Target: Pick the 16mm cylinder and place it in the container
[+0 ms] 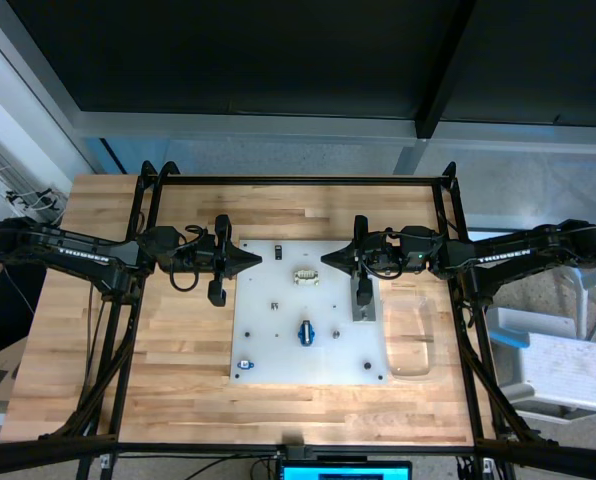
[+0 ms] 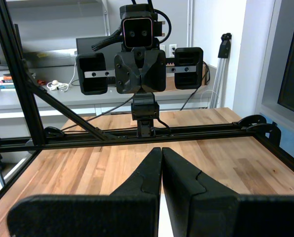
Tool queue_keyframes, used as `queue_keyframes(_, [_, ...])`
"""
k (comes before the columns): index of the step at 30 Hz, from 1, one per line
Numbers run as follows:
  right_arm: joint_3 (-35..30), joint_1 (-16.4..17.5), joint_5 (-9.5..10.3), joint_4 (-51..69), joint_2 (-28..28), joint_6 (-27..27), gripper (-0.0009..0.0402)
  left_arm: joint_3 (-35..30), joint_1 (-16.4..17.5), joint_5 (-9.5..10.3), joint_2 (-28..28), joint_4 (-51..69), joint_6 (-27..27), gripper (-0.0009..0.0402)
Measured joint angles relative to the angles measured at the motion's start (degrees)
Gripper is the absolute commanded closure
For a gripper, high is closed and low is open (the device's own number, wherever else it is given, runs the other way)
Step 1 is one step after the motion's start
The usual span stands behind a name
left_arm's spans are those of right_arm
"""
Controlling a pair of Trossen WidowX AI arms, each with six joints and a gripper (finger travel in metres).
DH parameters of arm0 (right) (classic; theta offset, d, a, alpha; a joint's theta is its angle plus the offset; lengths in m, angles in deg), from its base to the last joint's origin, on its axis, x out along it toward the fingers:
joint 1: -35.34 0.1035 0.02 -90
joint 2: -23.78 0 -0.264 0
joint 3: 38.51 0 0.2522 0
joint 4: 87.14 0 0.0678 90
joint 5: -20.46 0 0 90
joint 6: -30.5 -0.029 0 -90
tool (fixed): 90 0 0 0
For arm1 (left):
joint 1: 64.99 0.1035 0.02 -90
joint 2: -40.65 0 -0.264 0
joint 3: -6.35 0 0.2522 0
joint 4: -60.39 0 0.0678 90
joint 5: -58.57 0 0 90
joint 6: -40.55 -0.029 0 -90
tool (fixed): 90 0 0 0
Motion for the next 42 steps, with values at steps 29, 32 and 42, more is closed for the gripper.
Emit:
queue_keyframes(29, [-12.4,1.0,1.88,23.1,-0.1,-2.6,0.0393,0.0,0.0,0.02,0.0,0.0,0.0,0.0393])
queue_keyframes(32, [-16.9,1.2,1.88,31.3,-0.1,-2.4,0.0393,0.0,0.0,0.02,0.0,0.0,0.0,0.0393])
queue_keyframes(42, [-27.8,1.7,1.79,51.6,0.3,-1.6,0.0393,0.0,0.0,0.0,0.0,0.0,0.0,0.0393])
